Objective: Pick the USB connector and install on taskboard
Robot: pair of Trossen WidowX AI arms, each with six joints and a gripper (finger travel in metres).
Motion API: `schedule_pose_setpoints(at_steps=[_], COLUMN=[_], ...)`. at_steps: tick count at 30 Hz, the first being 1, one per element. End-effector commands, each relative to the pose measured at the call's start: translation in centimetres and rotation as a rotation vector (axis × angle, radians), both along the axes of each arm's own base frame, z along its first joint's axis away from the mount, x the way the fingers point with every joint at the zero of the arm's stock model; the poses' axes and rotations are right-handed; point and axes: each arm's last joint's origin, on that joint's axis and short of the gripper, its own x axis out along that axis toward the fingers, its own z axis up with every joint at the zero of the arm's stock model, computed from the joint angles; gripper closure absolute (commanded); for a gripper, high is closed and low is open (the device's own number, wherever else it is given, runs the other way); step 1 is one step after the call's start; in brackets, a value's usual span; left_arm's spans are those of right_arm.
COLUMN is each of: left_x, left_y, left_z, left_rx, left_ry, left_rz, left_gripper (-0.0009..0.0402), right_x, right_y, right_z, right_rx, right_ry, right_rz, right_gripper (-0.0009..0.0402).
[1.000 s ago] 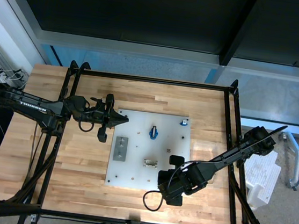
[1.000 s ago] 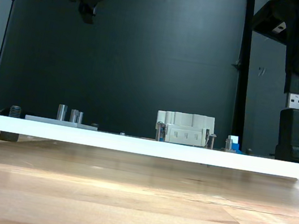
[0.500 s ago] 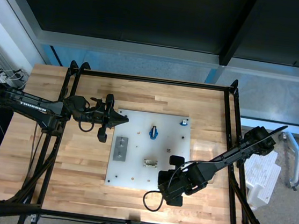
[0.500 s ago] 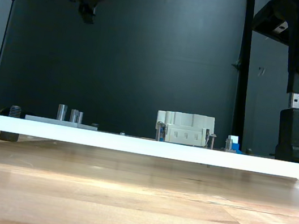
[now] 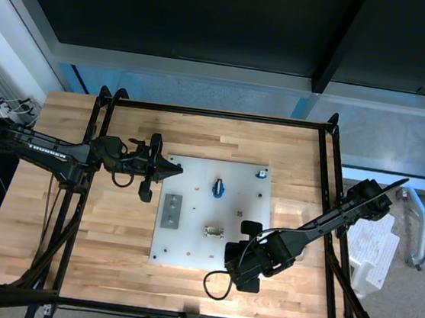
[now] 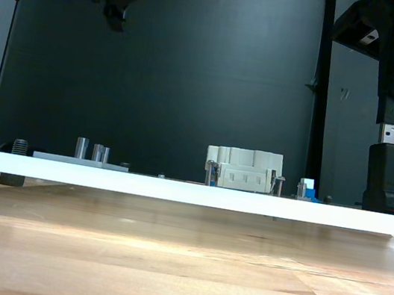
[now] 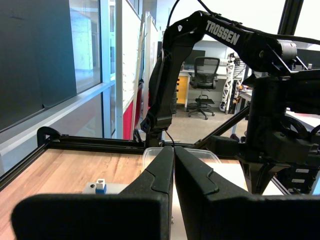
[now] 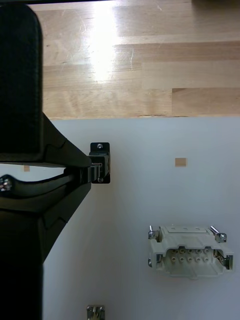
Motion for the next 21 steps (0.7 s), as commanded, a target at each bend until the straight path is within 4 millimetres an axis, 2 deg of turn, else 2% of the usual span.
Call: schedule_pose_setpoints(at_steps=[1,21], left_x=[0.01,0.01], left_y=[0.0,0.0], left_z=[0.01,0.0], left_rx=[0.0,0.0], left_ry=[0.0,0.0], left_rz=[0.0,0.0], left_gripper=[0.0393,0.0393], right_x=[0.0,0.0], right_y=[0.03,-0.03], right_z=[0.0,-0.28], right_rx=[0.008,-0.004], right_ry=[0.002,0.0], right_rz=[0.002,0.013], right_gripper=[0.0393,0.0393])
